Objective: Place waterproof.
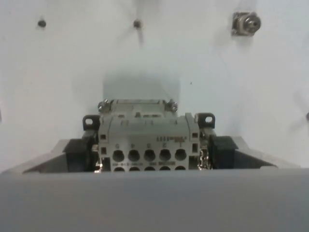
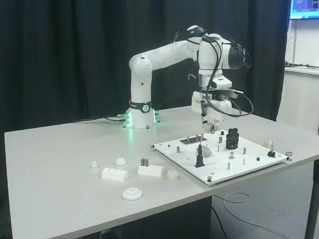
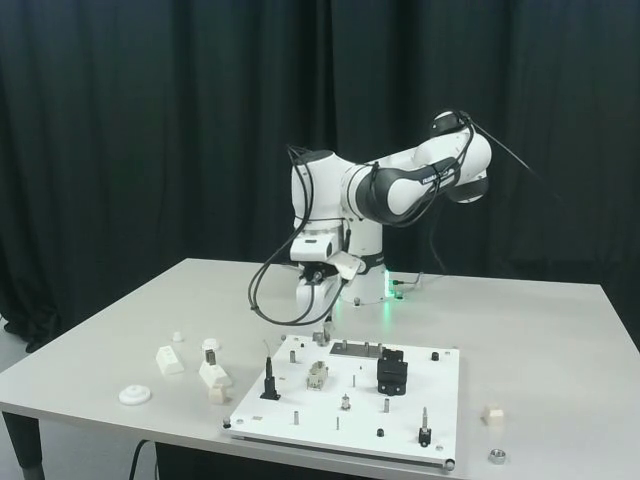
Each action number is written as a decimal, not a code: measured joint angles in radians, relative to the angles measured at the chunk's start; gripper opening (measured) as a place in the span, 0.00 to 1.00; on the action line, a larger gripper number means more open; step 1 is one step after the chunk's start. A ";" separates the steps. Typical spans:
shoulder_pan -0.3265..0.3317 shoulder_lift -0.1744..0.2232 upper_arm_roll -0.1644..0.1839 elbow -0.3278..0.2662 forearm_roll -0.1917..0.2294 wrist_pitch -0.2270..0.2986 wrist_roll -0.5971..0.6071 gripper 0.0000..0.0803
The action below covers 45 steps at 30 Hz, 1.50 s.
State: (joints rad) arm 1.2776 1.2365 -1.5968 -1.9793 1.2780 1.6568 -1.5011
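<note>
Nearest the wrist lens, the claw [image 1: 149, 159] is clamped on the connector [image 1: 148, 140], the waterproof part, held low over the white board [image 2: 225, 161]; this looks like the carry-in before placing, and the next move calls for lining it up over its seat and easing down before letting go. The grey bench [image 2: 55, 156] carries that board near its front edge. Loose white blocks [image 2: 135, 172] lie beside it, with black curtains [image 3: 150, 120] behind.

One white robot arm [image 3: 385, 190], one grey surface [image 2: 55, 156], one white board [image 3: 420, 410], one multi-pin connector [image 1: 148, 145] with five holes showing in its top row, two white blocks [image 2: 115, 174], one round white disc [image 2: 133, 193], one black clamp [image 3: 391, 372]
</note>
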 joint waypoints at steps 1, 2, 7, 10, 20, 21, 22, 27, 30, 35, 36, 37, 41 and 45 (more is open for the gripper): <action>-0.001 0.000 -0.001 0.005 0.000 -0.002 0.003 0.65; -0.002 0.000 -0.002 0.009 0.000 -0.003 0.005 0.65; -0.003 0.000 -0.008 0.022 0.000 -0.013 0.018 0.65; -0.003 0.000 -0.010 0.028 0.000 -0.016 0.026 0.65; -0.003 0.000 -0.014 0.035 -0.001 -0.018 0.040 0.65; -0.003 0.000 -0.015 0.035 -0.001 -0.018 0.041 0.65; -0.003 0.000 -0.016 0.035 -0.002 -0.018 0.044 0.65; -0.008 0.000 -0.022 0.035 -0.008 -0.018 0.047 0.65; -0.015 0.000 -0.025 0.035 -0.013 -0.018 0.049 0.65; -0.029 0.000 -0.032 0.035 -0.024 -0.018 0.120 0.65; -0.033 0.000 -0.034 0.035 -0.028 -0.018 0.141 0.65; -0.037 0.001 -0.035 0.035 -0.032 -0.018 0.159 0.65; -0.055 0.003 -0.036 0.034 -0.045 -0.016 0.235 0.65; -0.076 0.010 -0.036 0.029 -0.055 -0.005 0.307 0.65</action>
State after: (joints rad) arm 1.2016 1.2468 -1.6332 -1.9499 1.2233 1.6522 -1.1939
